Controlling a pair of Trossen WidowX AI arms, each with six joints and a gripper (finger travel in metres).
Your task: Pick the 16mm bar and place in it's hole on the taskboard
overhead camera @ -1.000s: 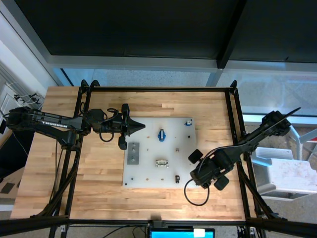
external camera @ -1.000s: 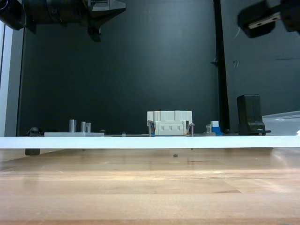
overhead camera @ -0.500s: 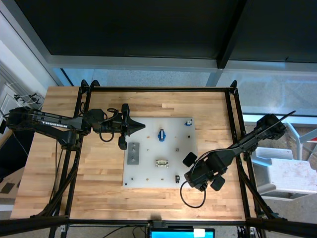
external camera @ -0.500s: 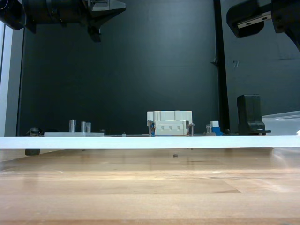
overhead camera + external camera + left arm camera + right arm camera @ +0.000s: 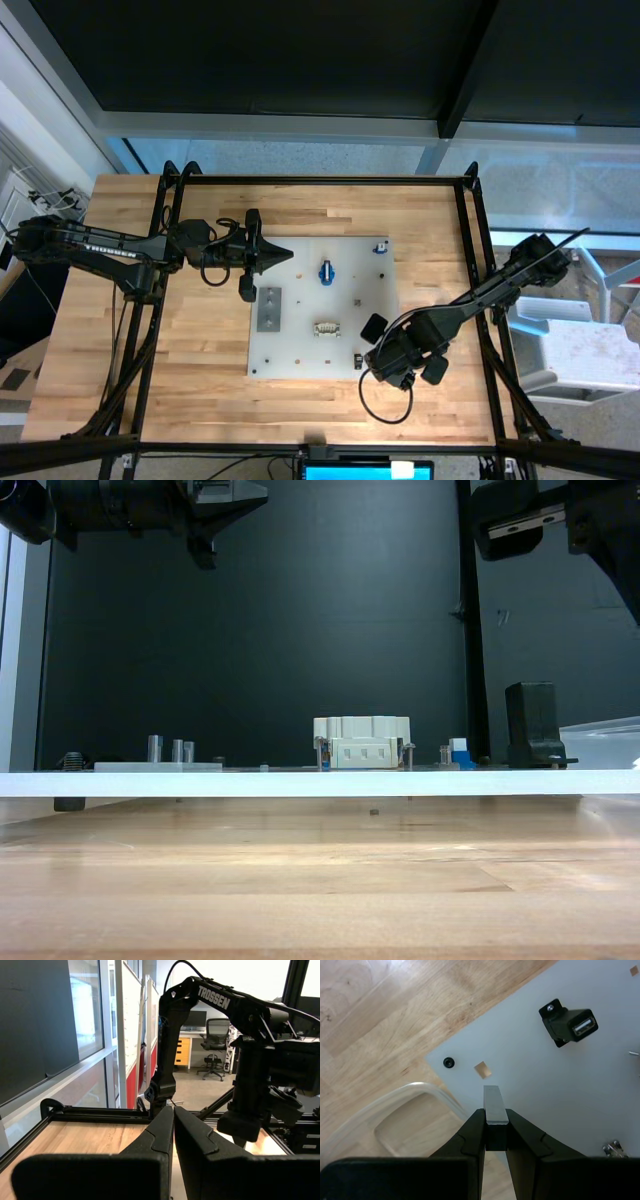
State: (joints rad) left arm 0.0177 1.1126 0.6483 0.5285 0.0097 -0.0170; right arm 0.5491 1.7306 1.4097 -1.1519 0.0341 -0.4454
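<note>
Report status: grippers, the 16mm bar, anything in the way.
Left gripper shut, empty, high over white taskboard's far-left corner. Right gripper shut on grey metal 16mm bar, above near-right corner, clear of seat. Black connector apart from bar.

The left gripper (image 5: 275, 255) is held over the far-left corner of the taskboard (image 5: 300, 300); the right gripper (image 5: 376, 358) is held over its near-right corner, beside a black connector (image 5: 357, 361).

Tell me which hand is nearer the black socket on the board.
Right. The right hand, shut on the 16mm bar, hovers beside the black socket; the left hand, shut, hangs over the board's far left edge.
</note>
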